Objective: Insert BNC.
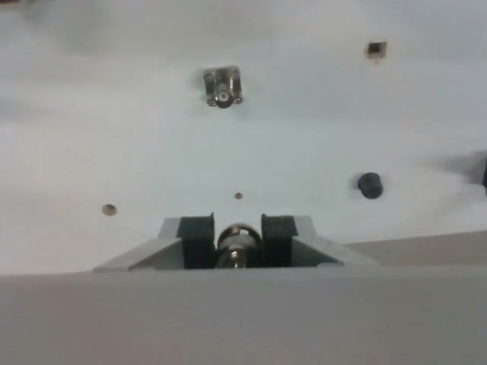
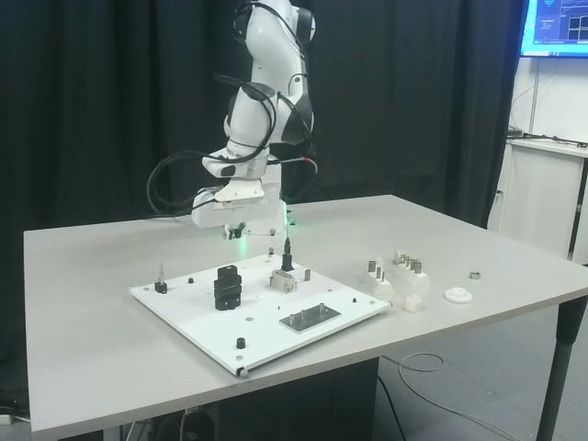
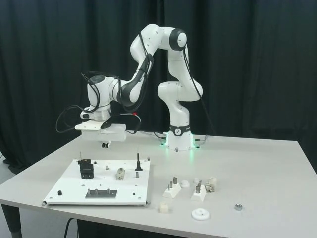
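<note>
BNC connector (image 1: 239, 247) sits between the two black fingers (image 1: 197, 237) of the end effector (image 1: 238, 242), which are clamped on it from both sides, as I see in the wrist view. From the room views I see the end effector (image 2: 235, 230) hanging in the air above the far part of the white board (image 2: 266, 317), not touching it. Below on the board, the metal BNC socket (image 1: 223, 87) with its square flange stands apart from the plug. Near it I see a small black knob (image 1: 370, 185). The board lies on the grey worktop (image 3: 257, 163), with some small white holders (image 3: 171, 191) beside it.
</note>
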Controlling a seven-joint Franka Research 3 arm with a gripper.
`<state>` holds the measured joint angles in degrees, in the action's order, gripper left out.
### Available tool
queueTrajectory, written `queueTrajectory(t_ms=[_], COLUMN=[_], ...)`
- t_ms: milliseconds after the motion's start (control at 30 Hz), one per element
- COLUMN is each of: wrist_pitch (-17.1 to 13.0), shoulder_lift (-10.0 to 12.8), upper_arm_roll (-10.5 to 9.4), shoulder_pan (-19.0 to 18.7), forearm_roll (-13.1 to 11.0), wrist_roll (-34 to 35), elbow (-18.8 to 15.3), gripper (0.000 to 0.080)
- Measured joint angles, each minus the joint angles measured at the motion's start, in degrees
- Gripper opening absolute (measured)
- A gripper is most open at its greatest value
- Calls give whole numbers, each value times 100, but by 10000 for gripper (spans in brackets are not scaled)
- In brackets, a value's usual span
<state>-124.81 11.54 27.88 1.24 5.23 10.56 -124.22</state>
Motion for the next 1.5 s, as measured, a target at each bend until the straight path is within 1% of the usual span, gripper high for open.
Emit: queueTrajectory(t_ms=[100,233,400,600,767,933,1233,1500], wrist_pitch=[-126,-354,-728,-1224,-1556,-1751,-1902,-2031], shoulder_lift=[-43,-109,-204,-316,-385,-415,-415,-370], upper_arm_roll=[43,102,193,311,358,352,307,305], shoulder_pan=[0,0,0,0,0,-17,-70,-121], forearm_roll=[-83,-134,-207,-437,-610,-730,-897,-907], wrist_roll=[-65,-80,-80,-74,-74,-74,-74,-197], elbow=[-148,-376,-682,-1040,-1269,-1379,-1390,-1382], gripper=[126,126,126,126,126,126,126,126])
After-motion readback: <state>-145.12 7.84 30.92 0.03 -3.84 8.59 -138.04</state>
